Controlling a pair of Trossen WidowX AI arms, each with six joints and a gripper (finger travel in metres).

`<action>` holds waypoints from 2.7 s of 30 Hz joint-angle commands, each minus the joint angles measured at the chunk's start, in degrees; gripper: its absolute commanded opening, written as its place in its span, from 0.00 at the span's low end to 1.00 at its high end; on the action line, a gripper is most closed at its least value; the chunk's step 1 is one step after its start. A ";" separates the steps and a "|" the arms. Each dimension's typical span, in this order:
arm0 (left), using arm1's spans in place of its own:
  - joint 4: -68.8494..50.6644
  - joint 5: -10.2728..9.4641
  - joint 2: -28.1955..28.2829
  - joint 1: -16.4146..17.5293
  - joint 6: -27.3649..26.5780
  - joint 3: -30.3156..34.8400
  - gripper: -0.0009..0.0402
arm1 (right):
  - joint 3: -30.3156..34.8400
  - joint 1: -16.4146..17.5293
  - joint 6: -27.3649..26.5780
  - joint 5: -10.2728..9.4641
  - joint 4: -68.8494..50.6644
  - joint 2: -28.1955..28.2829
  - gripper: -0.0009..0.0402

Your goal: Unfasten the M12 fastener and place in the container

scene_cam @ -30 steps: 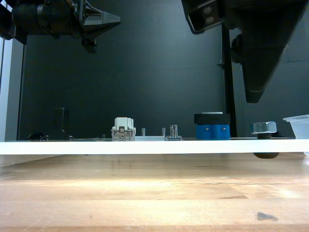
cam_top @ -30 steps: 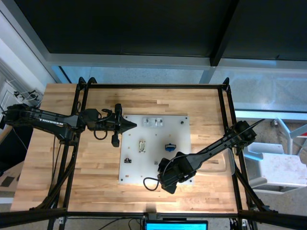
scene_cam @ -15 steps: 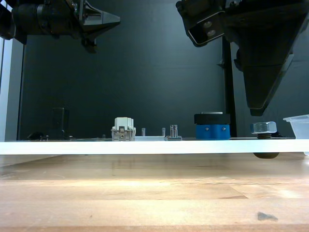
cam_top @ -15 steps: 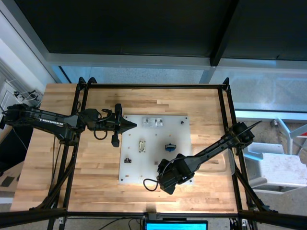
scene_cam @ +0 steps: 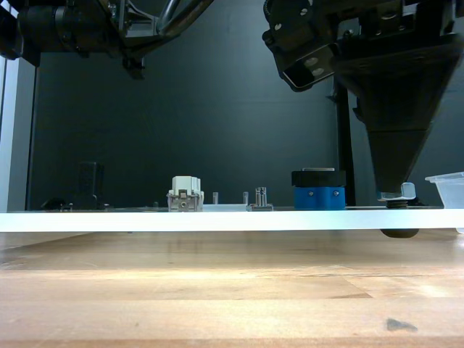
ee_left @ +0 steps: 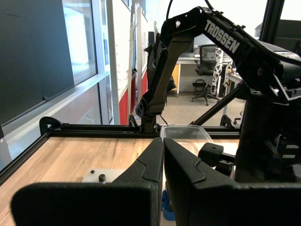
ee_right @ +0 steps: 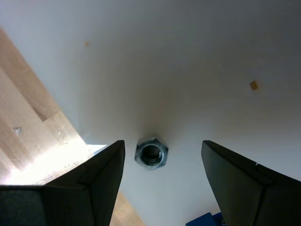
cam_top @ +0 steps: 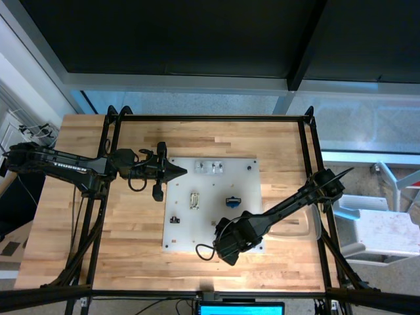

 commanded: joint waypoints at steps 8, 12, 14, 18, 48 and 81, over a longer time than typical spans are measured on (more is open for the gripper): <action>0.00 0.02 0.00 0.00 0.00 0.02 0.02 | -0.31 -0.07 0.02 -1.99 0.81 -0.04 0.41; 0.00 0.02 0.00 0.00 0.00 0.02 0.02 | -0.50 -0.07 0.04 -1.92 0.85 -0.04 0.36; 0.00 0.02 0.00 0.00 0.00 0.02 0.02 | -0.63 -0.09 0.04 -1.86 0.96 -0.04 0.35; 0.00 0.02 0.00 0.00 0.00 0.02 0.02 | -0.83 -0.15 0.04 -1.84 1.33 -0.04 0.33; 0.00 0.00 0.00 0.00 0.00 0.02 0.02 | -1.01 -0.24 -15.41 -1.88 2.64 -0.13 0.07; 0.00 0.02 0.00 0.00 0.00 0.02 0.02 | -1.20 0.22 -83.80 -1.81 -0.44 -8.17 0.07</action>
